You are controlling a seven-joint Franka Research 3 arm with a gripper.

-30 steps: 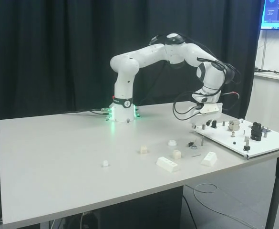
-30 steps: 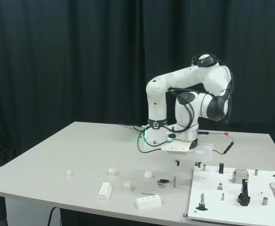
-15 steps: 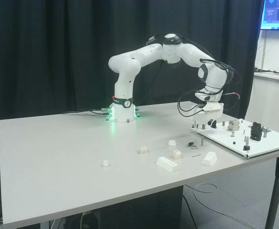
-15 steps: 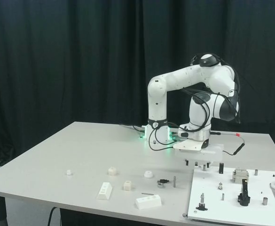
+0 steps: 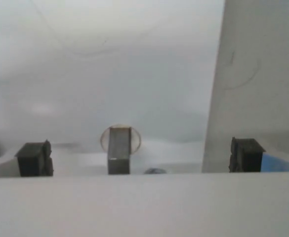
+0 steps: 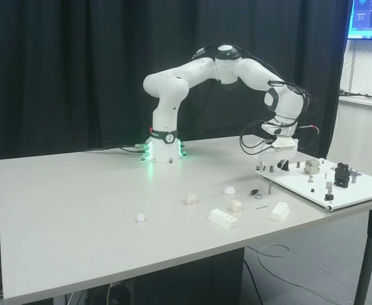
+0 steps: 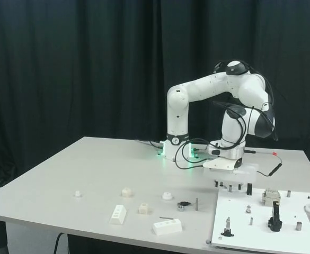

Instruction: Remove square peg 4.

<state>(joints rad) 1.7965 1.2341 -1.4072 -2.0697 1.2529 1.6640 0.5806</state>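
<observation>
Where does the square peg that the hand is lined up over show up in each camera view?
Wrist view: the square peg stands upright, centred between the two black fingertips.
First room view: under the hand, at the white board's nearest corner; too small to single out.
Second room view: likewise, under the hand.
Shared landmark: the white board.

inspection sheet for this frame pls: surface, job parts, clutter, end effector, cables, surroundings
Surface: grey table, white board at one end.
Job's things: square peg upright between the fingertips, untouched.
Clutter: white blocks and small parts loose on the table.
Grippers: end effector open, low over the board's near corner.
Cables: black loops hang from the wrist; one trails off the arm.
Surroundings: black curtain; screen in a corner.
</observation>
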